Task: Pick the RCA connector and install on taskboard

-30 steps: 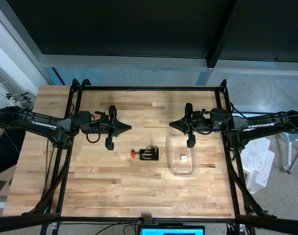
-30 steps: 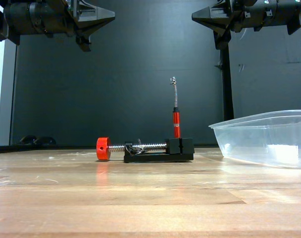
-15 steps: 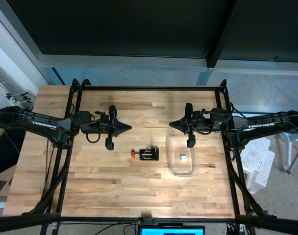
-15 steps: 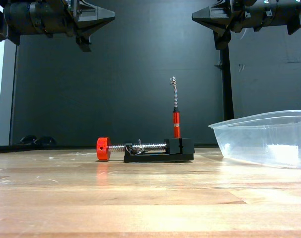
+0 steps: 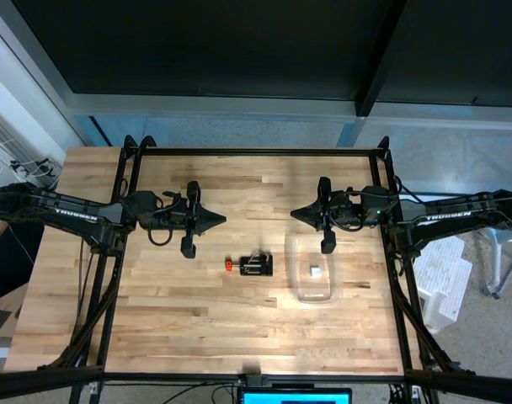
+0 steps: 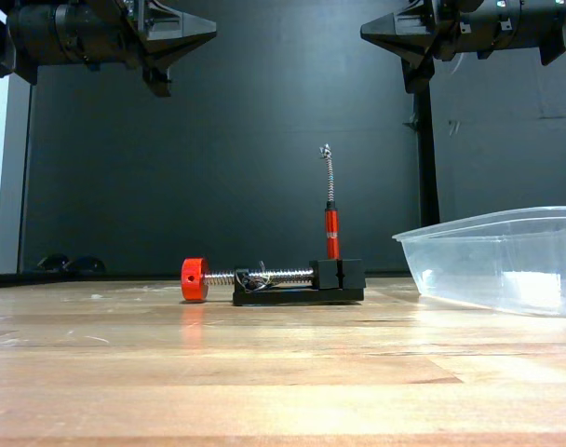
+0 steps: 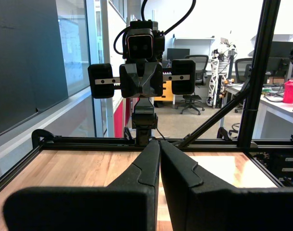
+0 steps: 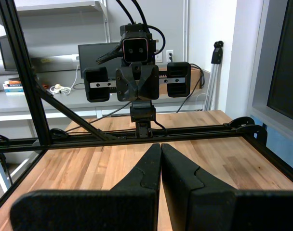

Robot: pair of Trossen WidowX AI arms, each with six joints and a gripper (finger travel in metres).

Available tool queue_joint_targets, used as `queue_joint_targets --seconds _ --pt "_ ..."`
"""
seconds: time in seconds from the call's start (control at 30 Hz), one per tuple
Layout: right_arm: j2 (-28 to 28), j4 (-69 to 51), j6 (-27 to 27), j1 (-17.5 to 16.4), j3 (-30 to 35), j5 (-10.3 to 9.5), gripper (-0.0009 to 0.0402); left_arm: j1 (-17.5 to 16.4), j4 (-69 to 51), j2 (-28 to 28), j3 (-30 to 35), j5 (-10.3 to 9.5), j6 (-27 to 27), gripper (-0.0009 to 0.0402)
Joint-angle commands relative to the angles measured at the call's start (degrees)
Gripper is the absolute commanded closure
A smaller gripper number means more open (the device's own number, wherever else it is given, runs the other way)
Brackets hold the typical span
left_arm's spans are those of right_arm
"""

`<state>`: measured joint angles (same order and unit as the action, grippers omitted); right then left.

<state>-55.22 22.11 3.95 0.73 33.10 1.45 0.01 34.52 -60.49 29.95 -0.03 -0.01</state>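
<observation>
The taskboard (image 5: pixel 258 266) is a small black block mid-table with a red-orange knob (image 6: pixel 194 278) at its left end. A slim stick-like plug (image 6: pixel 330 200), silver spring above a red section, stands upright on the block's right end; it appears to be the RCA connector. My left gripper (image 5: pixel 221 220) hangs high and to the left behind the board, its fingers (image 7: pixel 149 163) pressed together on nothing. My right gripper (image 5: pixel 294 214) hangs high to the right behind it, facing the left one, fingers (image 8: pixel 151 166) likewise together and empty.
A clear plastic tray (image 5: pixel 300 288) sits right of the taskboard with a small white cube (image 5: pixel 315 270) inside. A black metal frame (image 5: pixel 256 152) rims the table's back and sides. Bare wood lies in front of the board.
</observation>
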Motion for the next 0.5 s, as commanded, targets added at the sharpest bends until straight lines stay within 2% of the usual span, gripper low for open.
queue_joint_targets --seconds 0.03,0.5 --pt "-0.02 -0.02 0.02 0.0 0.02 0.0 0.0393 -0.02 0.02 0.0 0.0 0.0 0.02 0.0393" --pt "-0.02 -0.92 0.02 0.0 0.02 0.0 0.0393 0.0 0.0 0.0 0.0 0.0 0.02 0.0393"
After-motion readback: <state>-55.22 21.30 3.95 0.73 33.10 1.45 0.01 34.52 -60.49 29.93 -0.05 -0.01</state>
